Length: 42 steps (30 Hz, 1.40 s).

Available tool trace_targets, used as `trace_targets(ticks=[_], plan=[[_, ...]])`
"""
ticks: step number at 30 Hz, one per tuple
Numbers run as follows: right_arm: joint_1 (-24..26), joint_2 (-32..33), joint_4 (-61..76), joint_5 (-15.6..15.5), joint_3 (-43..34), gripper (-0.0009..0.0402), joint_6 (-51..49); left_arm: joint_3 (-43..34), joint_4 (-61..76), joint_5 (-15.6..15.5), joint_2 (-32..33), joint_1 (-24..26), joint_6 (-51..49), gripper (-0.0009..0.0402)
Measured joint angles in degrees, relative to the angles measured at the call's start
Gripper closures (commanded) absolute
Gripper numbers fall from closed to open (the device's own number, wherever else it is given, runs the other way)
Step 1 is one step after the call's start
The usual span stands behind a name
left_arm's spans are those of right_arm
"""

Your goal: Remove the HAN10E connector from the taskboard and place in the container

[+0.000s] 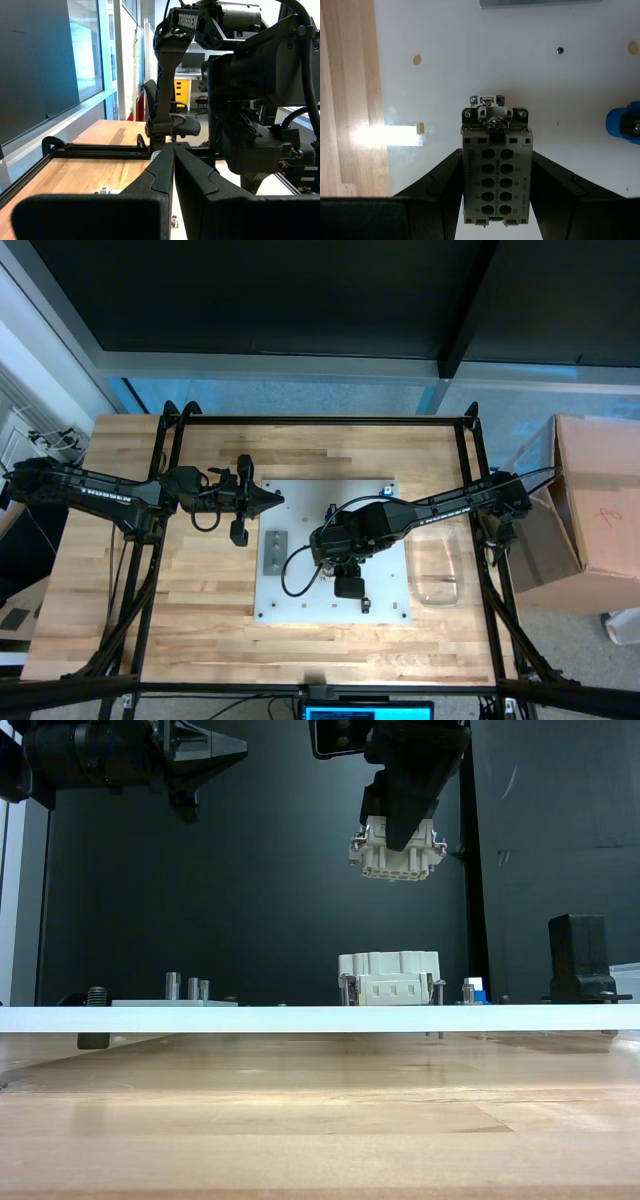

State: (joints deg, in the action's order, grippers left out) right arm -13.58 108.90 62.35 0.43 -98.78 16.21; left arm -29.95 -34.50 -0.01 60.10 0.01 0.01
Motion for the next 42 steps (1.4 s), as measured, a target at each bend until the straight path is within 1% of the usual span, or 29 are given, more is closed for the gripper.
trace_targets(ticks=[11,17,21,34,42], plan=[[2.38,-1.16,4.68,0.02,0.0,0.0385,3.89,0.02,0.0,0.0,0.0,0.0,0.0,0.0393],[3.74,-3.23,4.68,0.02,2.23,0.0385,4.63,0.02,-0.02,0.0,0.0,0.0,0.0,0.0393],[5.09,-6.19,4.22,0.02,6.34,0.0385,5.4,0.02,0.0,0.0,0.0,0.0,0.0,0.0393],[9.88,-19.71,2.51,0.04,22.67,0.0385,5.92,0.02,0.0,-0.02,0.0,0.0,0.0,0.0393],[12.41,-27.85,2.58,0.04,31.12,0.0385,7.56,0.0,-0.02,0.0,0.0,0.0,-0.02,0.0393]])
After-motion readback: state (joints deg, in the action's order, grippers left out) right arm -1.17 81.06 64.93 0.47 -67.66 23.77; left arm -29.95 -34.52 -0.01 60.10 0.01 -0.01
